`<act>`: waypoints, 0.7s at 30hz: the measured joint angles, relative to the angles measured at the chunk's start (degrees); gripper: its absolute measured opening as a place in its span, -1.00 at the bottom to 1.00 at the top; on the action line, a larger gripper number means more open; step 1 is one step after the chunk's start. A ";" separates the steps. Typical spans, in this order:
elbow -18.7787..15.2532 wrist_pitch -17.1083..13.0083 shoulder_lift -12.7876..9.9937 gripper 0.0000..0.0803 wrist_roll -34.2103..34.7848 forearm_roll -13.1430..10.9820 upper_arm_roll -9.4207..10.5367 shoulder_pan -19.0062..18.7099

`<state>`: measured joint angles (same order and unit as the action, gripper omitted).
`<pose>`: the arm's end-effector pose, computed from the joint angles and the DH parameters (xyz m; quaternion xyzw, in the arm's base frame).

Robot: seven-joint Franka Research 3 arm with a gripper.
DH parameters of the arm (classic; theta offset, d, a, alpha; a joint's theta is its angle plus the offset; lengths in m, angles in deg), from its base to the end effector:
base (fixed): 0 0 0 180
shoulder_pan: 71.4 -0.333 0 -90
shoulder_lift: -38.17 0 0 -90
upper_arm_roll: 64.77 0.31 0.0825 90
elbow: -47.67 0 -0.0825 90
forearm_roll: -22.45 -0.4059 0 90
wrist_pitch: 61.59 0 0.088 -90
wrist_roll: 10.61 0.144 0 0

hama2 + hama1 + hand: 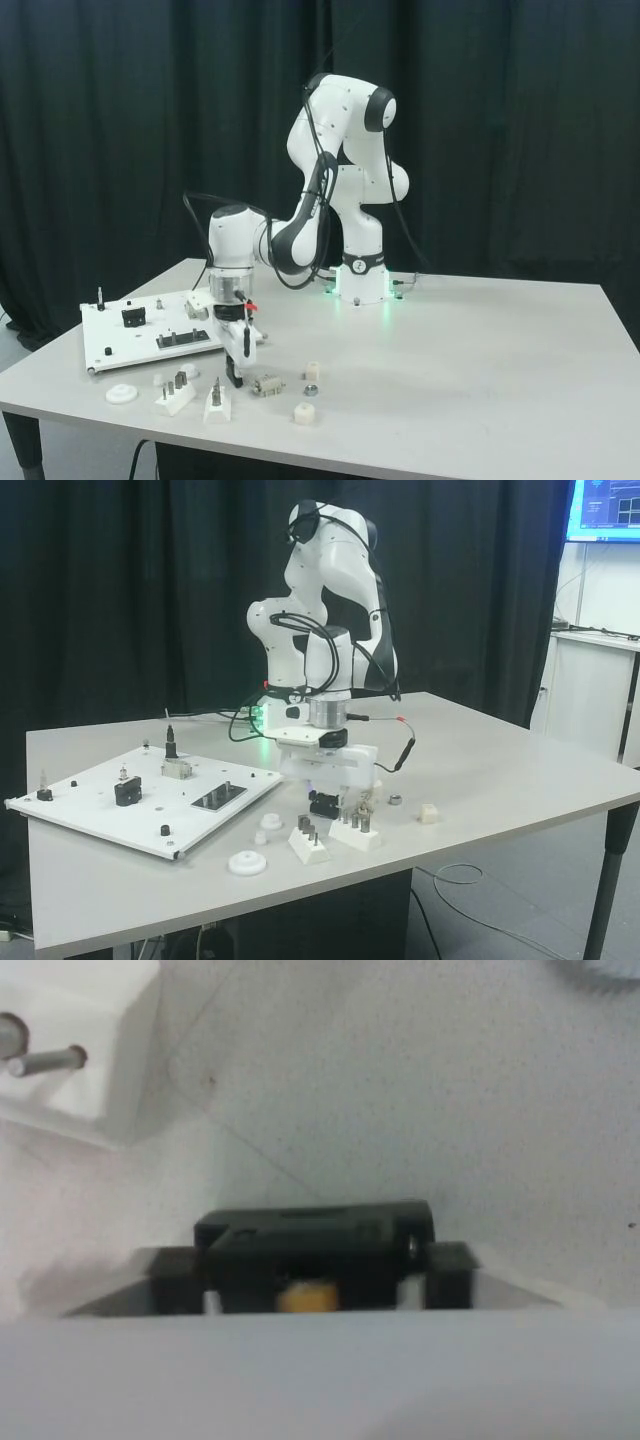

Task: Place D-SUB.

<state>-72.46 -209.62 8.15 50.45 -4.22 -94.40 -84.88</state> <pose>0.5702 -0.1780 0.1425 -0.6694 0.7421 -0.0308 0.0160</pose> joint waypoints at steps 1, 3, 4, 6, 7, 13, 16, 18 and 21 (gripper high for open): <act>0.00 0.00 -0.07 -0.04 -0.05 0.00 0.00 0.00; 0.00 0.00 -0.22 -0.04 -0.08 0.00 0.00 0.01; 0.00 0.00 -0.29 -0.04 -0.07 0.00 0.00 0.01; 0.00 0.00 -0.38 -0.04 0.05 -0.05 0.00 0.05; 0.00 0.00 -0.40 -0.04 0.30 -0.09 0.00 0.08; 0.02 0.00 -0.41 0.96 2.73 -0.25 0.01 0.23; 0.11 0.00 -0.37 0.96 2.97 -0.26 0.01 0.23; 0.19 0.02 -0.29 0.96 3.04 -0.26 0.01 0.23; 0.31 0.10 -0.06 0.99 3.11 -0.26 0.01 0.23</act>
<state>-72.15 -209.52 8.09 53.56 -4.48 -94.39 -84.64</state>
